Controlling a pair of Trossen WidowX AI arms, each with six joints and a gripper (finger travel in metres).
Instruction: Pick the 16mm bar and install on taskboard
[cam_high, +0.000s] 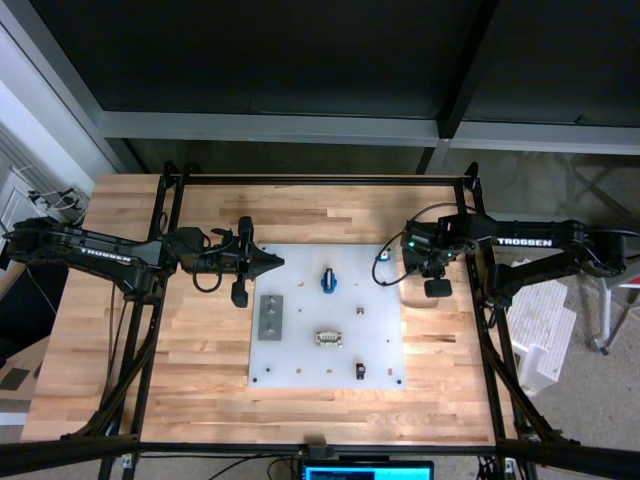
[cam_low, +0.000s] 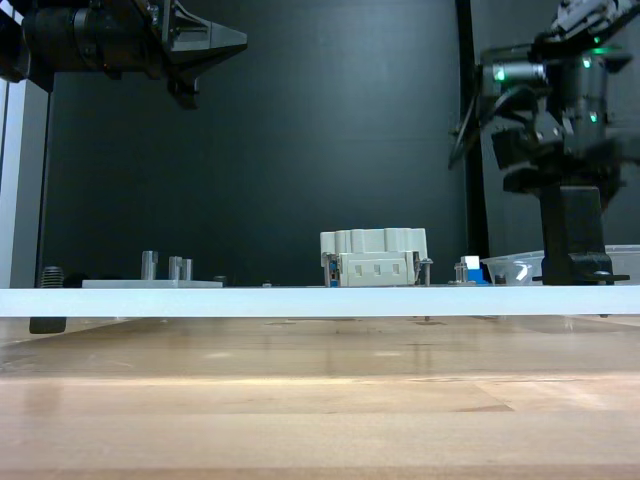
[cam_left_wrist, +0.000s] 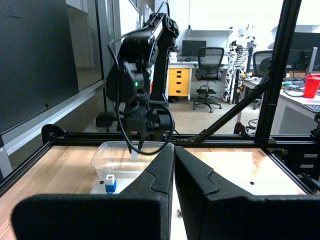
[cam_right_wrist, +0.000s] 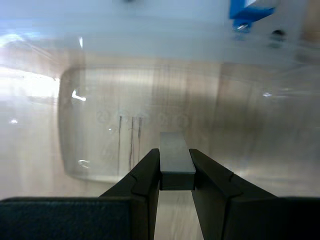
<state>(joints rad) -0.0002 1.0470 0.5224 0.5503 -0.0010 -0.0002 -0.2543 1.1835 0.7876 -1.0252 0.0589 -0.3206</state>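
- Right gripper (cam_right_wrist: 175, 172): jaws drawn in to the width of the 16mm bar (cam_right_wrist: 176, 150) and clamped on it. The fingers (cam_right_wrist: 142, 175) bear on its two opposite flat sides.
- Bar position: in the grip, one end projecting a little past the fingertips. It is directly over the floor of the clear tray (cam_right_wrist: 70, 125). Cannot tell whether it touches the tray floor.
- Handling (judgement): reads as solid metal, so stiff, not fragile, and dense for its size. The smooth faces could slide between the pads if the bar is bumped on seating. The flat sides are the right place to hold it. Leaving the projecting end free should help it enter its seat.
- Appearance: short, plain grey, matte, with a rectangular section, square edges and a flat end face. No markings visible.
- Outward from the gripper: the taskboard (cam_high: 300, 350) lies just beside the tray, toward the left arm. The blue fitting (cam_high: 329, 281) is nearest. The beige connector (cam_high: 328, 340) and grey block (cam_high: 271, 315) lie further across.
- Left gripper (cam_high: 270, 262): fingers together, holding nothing. It is raised above the board's far corner, well apart from the right gripper.
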